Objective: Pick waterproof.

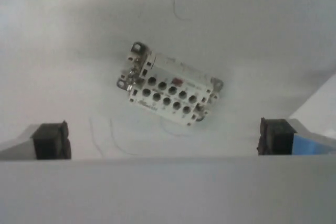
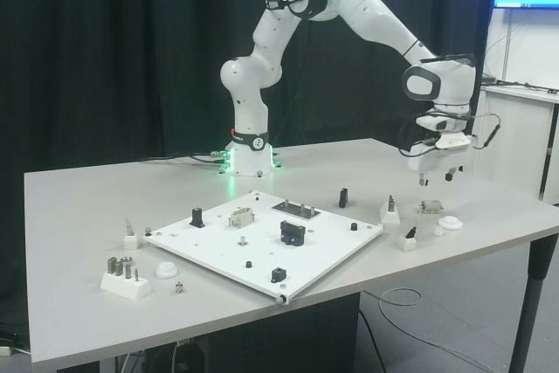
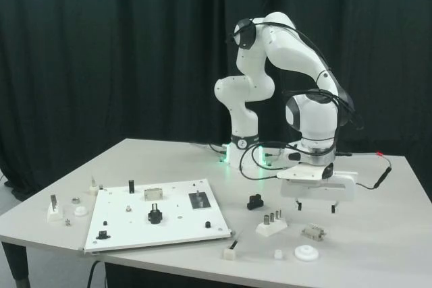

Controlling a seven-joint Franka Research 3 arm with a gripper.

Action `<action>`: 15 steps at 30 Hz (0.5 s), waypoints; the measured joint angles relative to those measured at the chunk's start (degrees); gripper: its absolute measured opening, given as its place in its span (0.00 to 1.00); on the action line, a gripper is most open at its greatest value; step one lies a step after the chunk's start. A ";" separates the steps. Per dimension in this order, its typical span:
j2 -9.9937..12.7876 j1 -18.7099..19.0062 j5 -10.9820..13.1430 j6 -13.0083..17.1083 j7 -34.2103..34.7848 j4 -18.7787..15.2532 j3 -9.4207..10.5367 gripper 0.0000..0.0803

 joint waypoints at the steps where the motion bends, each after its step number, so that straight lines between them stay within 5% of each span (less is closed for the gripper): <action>1: 0.02 0.09 0.05 0.02 1.78 0.00 0.01 1.00; 15: 1.12 1.52 2.56 2.09 20.81 -0.03 0.05 1.00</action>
